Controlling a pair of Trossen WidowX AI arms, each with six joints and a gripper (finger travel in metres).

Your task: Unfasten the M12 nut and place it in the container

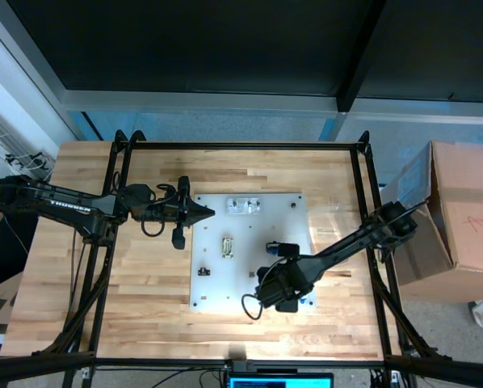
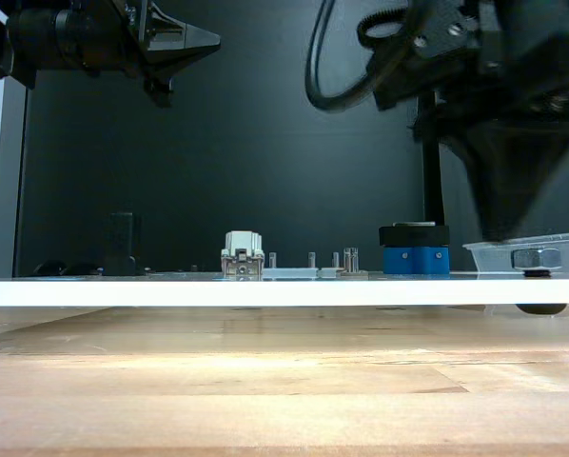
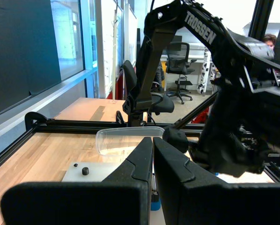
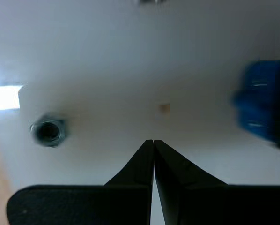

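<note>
The small silver nut (image 2: 537, 258) sits low on its black stud at the board's near right edge, with a sliver of black showing beneath it. The right wrist view looks down on the nut (image 4: 47, 131), which stands free on the white board. My right gripper (image 4: 153, 141) hangs just above the board beside the nut and apart from it, shut on nothing. In the low view the right gripper (image 2: 500, 233) points down just left of the nut. In the high view the right arm hides the nut. My left gripper (image 1: 205, 212) hovers shut and empty over the board's far left edge.
The clear container (image 2: 541, 244) stands behind the stud at the board's right side, also seen as the clear container (image 3: 127, 138) in the left wrist view. A blue and black block (image 2: 414, 251) and a white connector (image 2: 242, 256) stand on the white board (image 1: 217, 283).
</note>
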